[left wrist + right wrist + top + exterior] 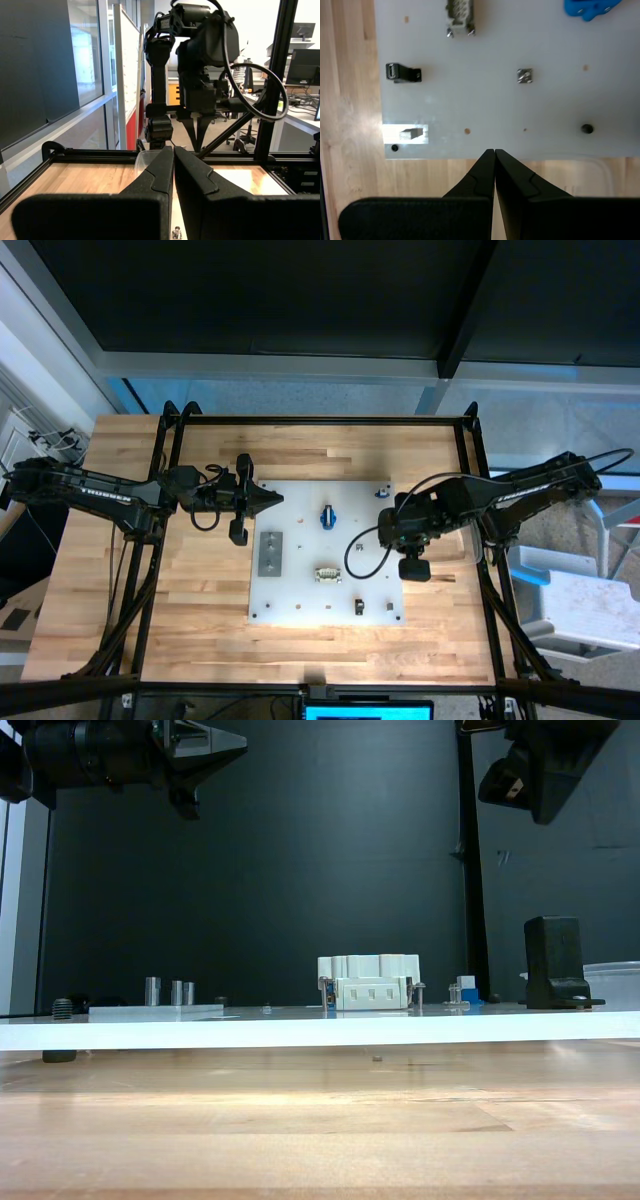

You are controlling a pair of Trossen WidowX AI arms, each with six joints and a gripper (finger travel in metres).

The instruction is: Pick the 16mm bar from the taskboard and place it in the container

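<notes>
The white taskboard (300,500) lies mid-table, carrying a grey block (270,552), blue knob (328,516), metal connector (327,575) and small black piece (360,606). Short pale metal pegs (152,990) stand upright on the block; I cannot tell which is the 16mm bar. My left gripper (275,498) hovers shut and empty, high over the board's far left corner. Above the board's right edge, my right gripper (494,150) points straight down, shut on nothing. The clear container (600,167) lies just off that edge, seen also in the low view as the tray (612,982).
A black frame (320,421) runs around the wooden table. On the board there are also a small metal nut (524,75), a black screw hole (587,129) and a small grey piece (411,133) near its corner. A blue screen (367,710) sits below the near edge.
</notes>
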